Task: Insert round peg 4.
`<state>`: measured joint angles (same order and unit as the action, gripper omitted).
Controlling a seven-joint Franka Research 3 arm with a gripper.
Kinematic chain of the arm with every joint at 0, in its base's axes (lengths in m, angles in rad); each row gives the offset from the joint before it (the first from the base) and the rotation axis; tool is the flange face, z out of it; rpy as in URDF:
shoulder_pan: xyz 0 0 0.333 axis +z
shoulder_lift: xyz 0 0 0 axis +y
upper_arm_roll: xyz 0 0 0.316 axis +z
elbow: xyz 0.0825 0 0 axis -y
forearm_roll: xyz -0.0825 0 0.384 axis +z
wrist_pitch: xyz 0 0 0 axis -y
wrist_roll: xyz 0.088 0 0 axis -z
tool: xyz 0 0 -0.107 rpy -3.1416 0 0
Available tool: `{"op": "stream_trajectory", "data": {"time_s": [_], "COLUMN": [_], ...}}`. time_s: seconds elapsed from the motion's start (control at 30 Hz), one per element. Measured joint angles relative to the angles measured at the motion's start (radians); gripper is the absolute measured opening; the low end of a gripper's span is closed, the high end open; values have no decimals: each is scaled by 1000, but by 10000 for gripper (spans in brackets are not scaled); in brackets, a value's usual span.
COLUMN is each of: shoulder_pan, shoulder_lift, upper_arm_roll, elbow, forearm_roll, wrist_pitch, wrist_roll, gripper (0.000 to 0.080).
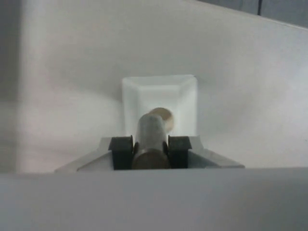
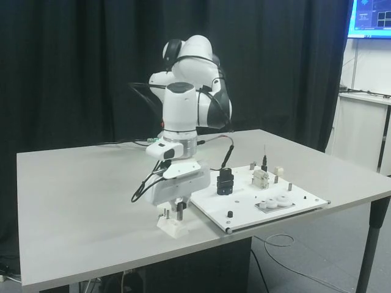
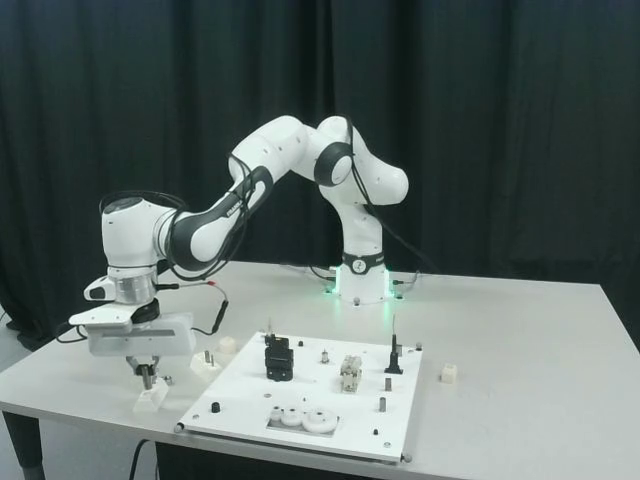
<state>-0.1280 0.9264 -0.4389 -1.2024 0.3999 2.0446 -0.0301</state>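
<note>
Hanging low over the grey surface [image 2: 73, 195], just off the white board [image 3: 330, 420], the gripper [image 1: 150, 150] was seen with its jaws pinched on the round peg [image 1: 151, 132]. The peg was held upright right above a small white holder block [image 1: 159, 103], whose hole was seen behind the peg's tip.
</note>
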Motion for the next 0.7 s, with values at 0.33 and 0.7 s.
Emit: {"op": "stream_trajectory", "data": {"time_s": [0.33, 0.7], "shoulder_pan": [41, 102], "shoulder_lift": [-39, -75], "upper_arm_roll": [-3, -14], "elbow": [0, -8], "forearm_roll": [0, -3], "wrist_pitch": [-99, -185], "wrist_roll": [73, 141], "gripper": [152, 152]}}
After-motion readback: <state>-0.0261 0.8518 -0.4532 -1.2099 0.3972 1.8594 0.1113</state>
